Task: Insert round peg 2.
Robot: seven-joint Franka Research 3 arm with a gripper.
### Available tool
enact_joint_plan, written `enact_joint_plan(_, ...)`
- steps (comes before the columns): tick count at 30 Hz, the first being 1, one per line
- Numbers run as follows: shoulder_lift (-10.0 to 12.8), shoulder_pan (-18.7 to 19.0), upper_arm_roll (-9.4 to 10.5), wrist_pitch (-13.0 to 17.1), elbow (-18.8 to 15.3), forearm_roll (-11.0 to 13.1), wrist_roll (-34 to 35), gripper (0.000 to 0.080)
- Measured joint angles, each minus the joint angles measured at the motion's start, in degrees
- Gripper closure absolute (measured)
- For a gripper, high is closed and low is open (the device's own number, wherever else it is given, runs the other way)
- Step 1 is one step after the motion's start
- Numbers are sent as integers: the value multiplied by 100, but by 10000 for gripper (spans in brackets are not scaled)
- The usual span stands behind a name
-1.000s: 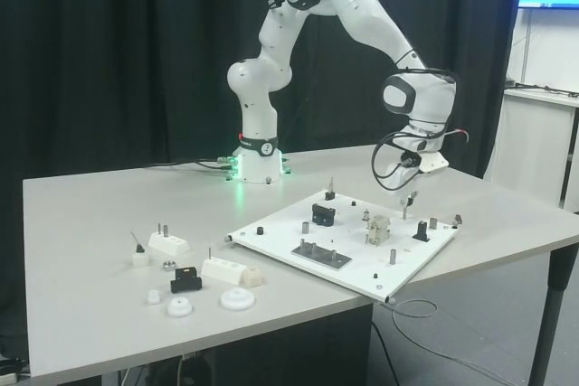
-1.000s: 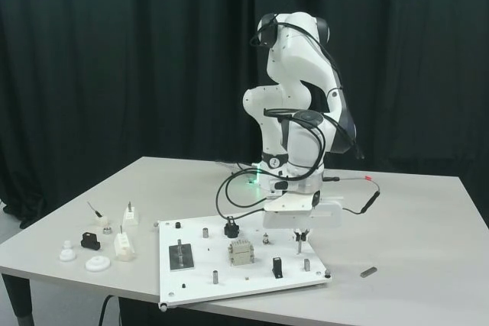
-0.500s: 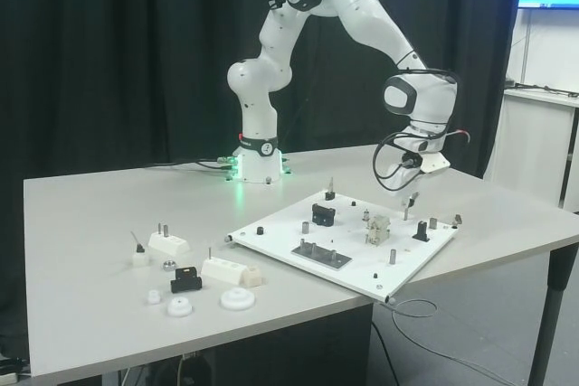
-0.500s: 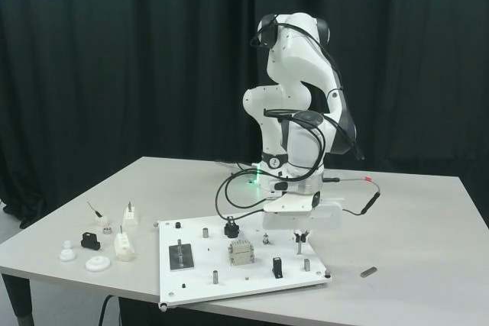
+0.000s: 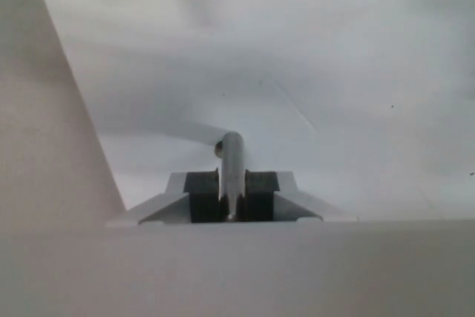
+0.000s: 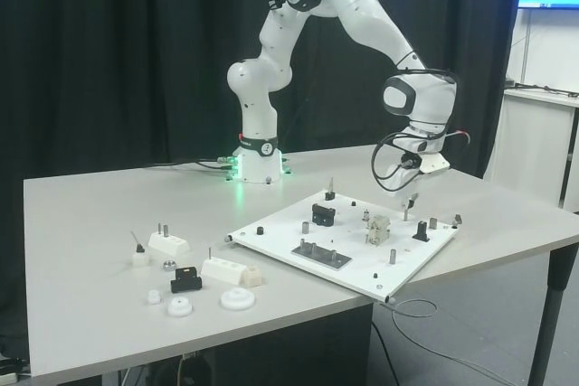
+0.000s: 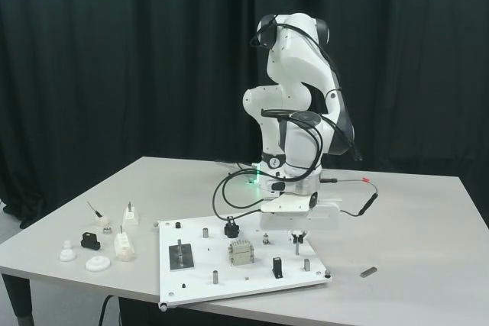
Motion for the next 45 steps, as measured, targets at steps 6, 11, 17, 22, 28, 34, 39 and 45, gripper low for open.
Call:
enact_joint_plan(6,0,-2,4,-4,0,0,0,734)
enact_joint_plan(11,-2,-1,14,-39,0,0,0,734)
enact_joint_plan(17,-4,4,30,-108,3,0,0,734)
enact_joint_plan(22,0,3,29,-123,2,0,0,734)
enact_joint_plan(28,18,2,30,-117,1,0,0,734)
enact_joint_plan(34,20,2,30,-103,0,0,0,734)
enact_joint_plan(39,22,2,32,-76,0,0,0,734)
enact_joint_plan(45,38,2,33,-24,0,2,0,734)
